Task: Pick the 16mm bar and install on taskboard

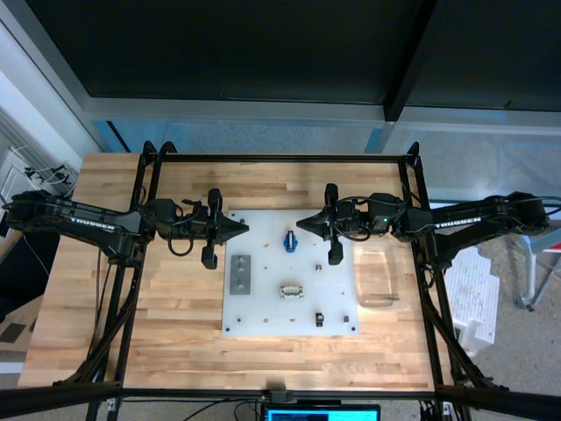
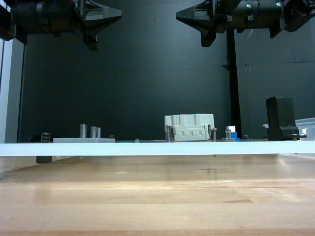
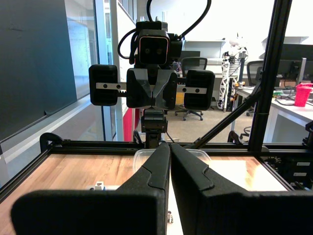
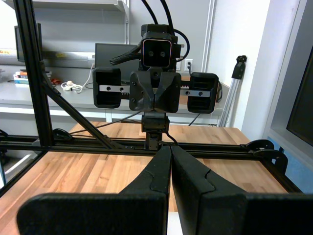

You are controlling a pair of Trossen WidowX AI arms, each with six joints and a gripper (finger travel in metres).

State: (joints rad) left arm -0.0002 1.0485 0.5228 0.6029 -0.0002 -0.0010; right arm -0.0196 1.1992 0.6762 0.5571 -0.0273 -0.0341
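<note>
Left gripper (image 1: 245, 226) and right gripper (image 1: 300, 225) are hovering closed, facing each other, above the taskboard (image 1: 263, 303); we are struggling to spot the 16mm bar beneath.

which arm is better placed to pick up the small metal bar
Right, probably. The right gripper hangs shut above the board at its far edge, nearer what looks like the bar on the board's right half. The left gripper, also shut, hangs over the far left edge, further from it.
</note>
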